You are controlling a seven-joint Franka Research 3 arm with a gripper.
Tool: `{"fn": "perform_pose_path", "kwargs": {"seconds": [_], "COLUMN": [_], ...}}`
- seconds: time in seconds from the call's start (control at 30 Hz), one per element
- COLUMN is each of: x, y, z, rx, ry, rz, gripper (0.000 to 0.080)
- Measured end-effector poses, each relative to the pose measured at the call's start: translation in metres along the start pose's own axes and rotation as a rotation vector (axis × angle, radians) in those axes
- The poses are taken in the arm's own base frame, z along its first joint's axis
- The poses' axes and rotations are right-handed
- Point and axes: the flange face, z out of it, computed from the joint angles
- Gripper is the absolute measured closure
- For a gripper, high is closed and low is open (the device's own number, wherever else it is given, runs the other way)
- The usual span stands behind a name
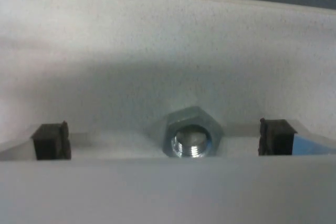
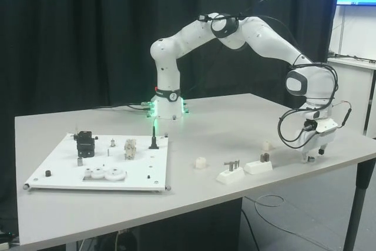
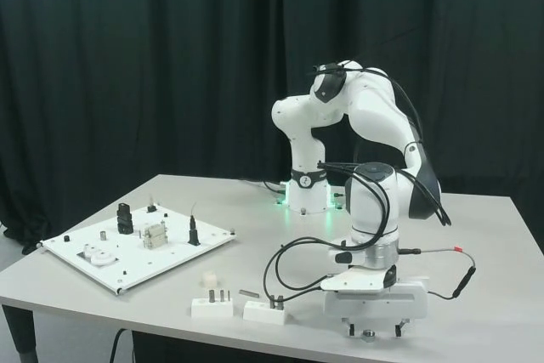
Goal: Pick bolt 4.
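Hand (image 1: 164,140) open astride bolt 4 (image 1: 192,135).

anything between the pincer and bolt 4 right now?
Nothing visible. In the wrist view the bolt stands head-down on the grey table, between the two open black fingertips, with a bare gap on each side. The second room view shows the pincer low over the table's near edge, bolt under it.

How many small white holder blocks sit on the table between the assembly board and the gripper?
4: a cube nearest the board, two flat blocks holding pins, and a small one behind them, closest to the gripper. More may be hidden.
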Motion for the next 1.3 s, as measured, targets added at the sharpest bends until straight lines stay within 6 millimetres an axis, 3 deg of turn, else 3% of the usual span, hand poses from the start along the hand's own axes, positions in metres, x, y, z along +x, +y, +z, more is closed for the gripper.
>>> {"fn": "perform_pose_path", "kwargs": {"seconds": [1.3], "x": [0.0054], "y": [0.0044], "z": [0.01], "rx": [-0.057], "ry": [0.014], "rz": [-0.007], "gripper": [0.0003]}}
